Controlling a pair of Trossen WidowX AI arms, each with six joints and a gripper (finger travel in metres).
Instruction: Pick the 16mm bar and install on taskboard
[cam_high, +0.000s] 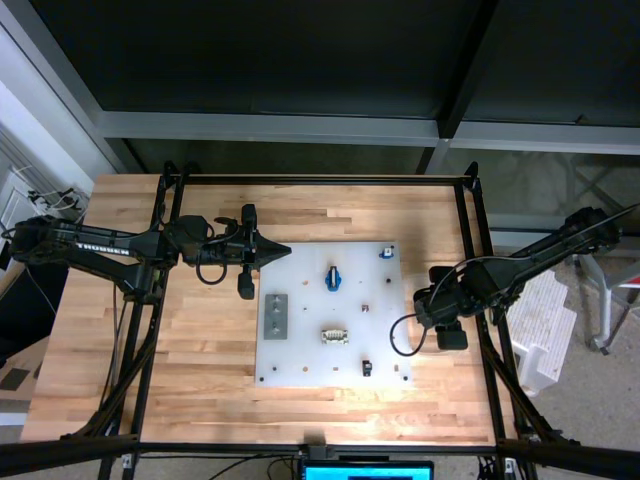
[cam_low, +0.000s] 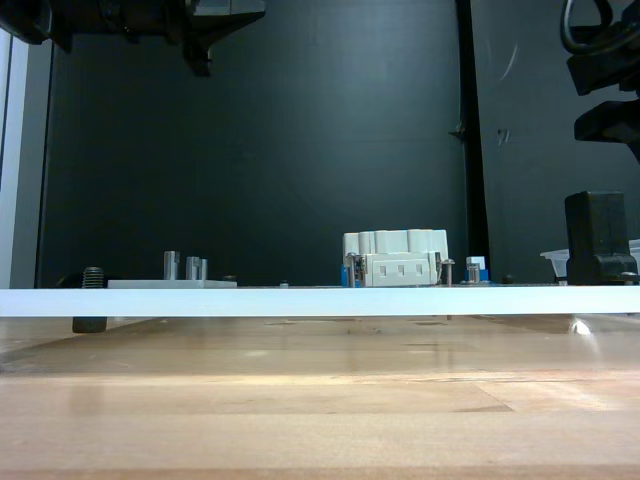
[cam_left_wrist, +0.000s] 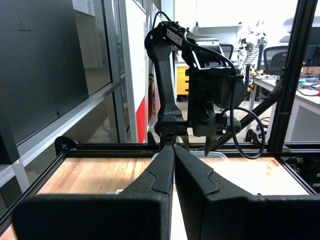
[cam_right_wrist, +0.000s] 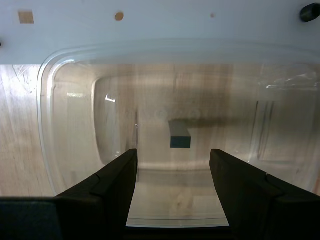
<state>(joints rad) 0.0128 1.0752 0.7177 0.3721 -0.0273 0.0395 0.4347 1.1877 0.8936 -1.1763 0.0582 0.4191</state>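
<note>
Where the clear tray (cam_right_wrist: 46, 125) rests by the taskboard (cam_high: 300, 350) on the counter (cam_high: 200, 380), the 16mm bar (cam_right_wrist: 180, 135) lies free inside, clear of its seat. Right tool (cam_right_wrist: 173, 153): open, empty, hovering over the bar. Left tool (cam_high: 283, 250): closed, empty, raised over the taskboard's far left corner.

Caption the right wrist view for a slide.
Open right gripper over clear tray holding loose bluish block; shut left gripper at board's far-left corner.

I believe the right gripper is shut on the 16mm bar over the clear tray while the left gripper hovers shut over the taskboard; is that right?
Not quite: the right wrist view shows the right gripper with jaws open, the 16mm bar lying free in the clear tray below. The left gripper does hover shut over the taskboard.
</note>
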